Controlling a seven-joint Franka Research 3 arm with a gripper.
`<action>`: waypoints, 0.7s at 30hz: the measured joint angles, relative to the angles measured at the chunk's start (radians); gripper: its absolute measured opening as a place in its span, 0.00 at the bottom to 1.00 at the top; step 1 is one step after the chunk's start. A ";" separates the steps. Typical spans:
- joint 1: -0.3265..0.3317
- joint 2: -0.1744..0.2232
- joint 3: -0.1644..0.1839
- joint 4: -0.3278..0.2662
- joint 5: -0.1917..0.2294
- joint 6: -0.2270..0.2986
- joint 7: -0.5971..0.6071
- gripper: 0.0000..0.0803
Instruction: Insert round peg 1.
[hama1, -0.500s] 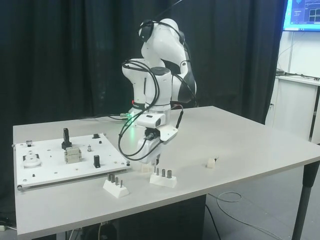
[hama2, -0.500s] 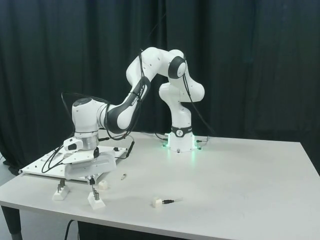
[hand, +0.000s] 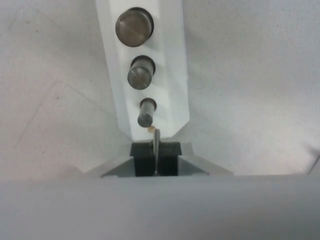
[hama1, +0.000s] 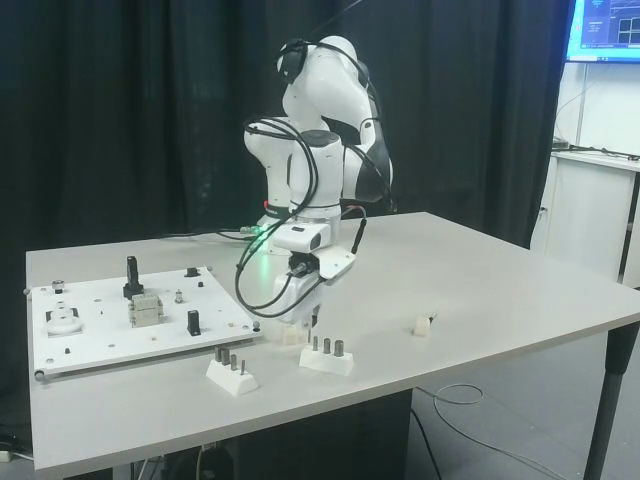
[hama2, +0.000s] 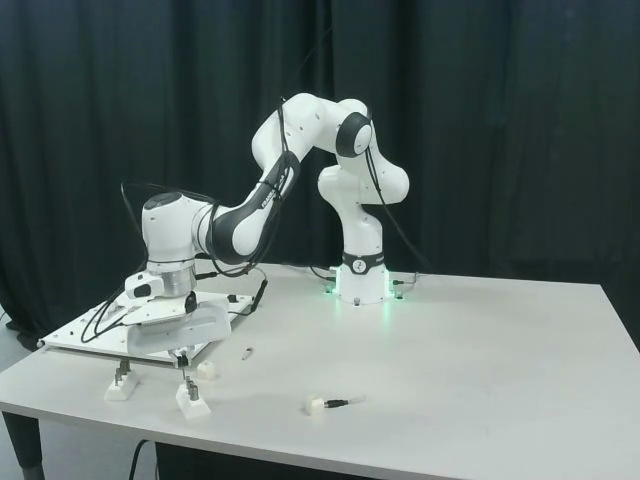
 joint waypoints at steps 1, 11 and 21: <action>0.000 0.000 0.000 0.000 0.000 0.000 0.001 0.02; 0.000 -0.001 -0.001 0.003 0.000 0.000 0.014 0.02; 0.000 -0.003 -0.002 0.003 0.000 0.000 0.018 0.02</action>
